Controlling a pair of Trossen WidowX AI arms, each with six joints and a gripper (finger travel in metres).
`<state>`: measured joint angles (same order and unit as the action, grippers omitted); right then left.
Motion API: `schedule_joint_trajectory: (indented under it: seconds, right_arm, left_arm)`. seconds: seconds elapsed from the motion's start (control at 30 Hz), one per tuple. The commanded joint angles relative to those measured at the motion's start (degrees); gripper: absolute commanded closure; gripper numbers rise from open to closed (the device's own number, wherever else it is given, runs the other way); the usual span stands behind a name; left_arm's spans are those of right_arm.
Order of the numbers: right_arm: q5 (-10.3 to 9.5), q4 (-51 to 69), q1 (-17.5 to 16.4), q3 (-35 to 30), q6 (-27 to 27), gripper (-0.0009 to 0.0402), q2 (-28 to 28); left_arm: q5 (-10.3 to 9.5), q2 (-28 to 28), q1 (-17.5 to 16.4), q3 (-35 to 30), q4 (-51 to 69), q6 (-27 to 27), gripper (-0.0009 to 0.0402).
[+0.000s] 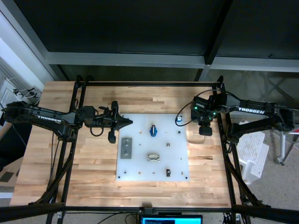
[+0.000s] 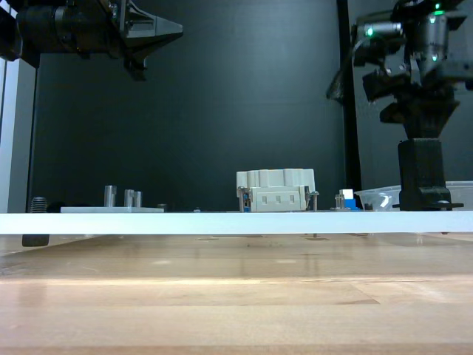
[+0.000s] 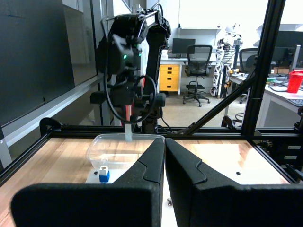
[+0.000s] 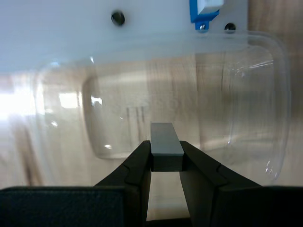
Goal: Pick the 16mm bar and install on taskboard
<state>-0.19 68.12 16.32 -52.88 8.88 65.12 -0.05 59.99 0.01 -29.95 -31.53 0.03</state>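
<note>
right end effector (image 4: 166, 158) clamped on the 16mm bar (image 4: 166, 145), over the clear tray (image 4: 267, 90) beside the taskboard (image 1: 140, 163) | left end effector (image 3: 164, 158) pinched closed, empty, above the board's left edge | tip imo: lift straight clear of the tray rim, bar upright, before crossing over

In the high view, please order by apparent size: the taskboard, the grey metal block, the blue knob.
1. taskboard
2. grey metal block
3. blue knob
The left pincer hovers shut over the taskboard's far left corner; the right pincer holds the bar over the clear tray.
</note>
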Motion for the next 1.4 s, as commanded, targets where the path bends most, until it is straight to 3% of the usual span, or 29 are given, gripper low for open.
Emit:
schedule_joint_trajectory:
  seconds: [0.03,0.23,0.5,0.73,0.83,1.13,1.4]
  right_arm:
    - [0.13,0.81,-3.23,-2.01,-4.50,0.0389,0.00]
    - [0.15,2.34,-8.22,-4.66,-8.96,0.0389,0.26]
    - [0.61,1.99,-19.71,-7.06,-17.05,0.0389,3.82]
    - [0.90,1.18,-27.06,-9.09,-23.47,0.0389,8.57]
    - [2.32,1.14,-30.03,-11.23,-25.64,0.0389,11.34]
    - [3.61,0.81,-36.79,-17.07,-33.03,0.0389,18.73]
    - [3.63,-0.31,-42.73,-21.97,-38.40,0.0389,26.08]
  left_arm:
    - [0.02,0.02,0.00,0.00,-0.02,-0.02,0.0393]
    - [0.02,0.02,0.00,0.00,0.00,-0.02,0.0393]
    - [0.02,0.00,0.00,0.00,-0.02,-0.02,0.0393]
    - [0.02,0.02,0.00,0.00,-0.02,-0.02,0.0393]
    - [0.02,0.02,0.00,0.00,0.00,-0.02,0.0393]
    - [0.02,0.00,0.00,0.00,0.00,-0.02,0.0393]
    - [0.02,0.02,0.00,0.00,-0.02,-0.02,0.0393]
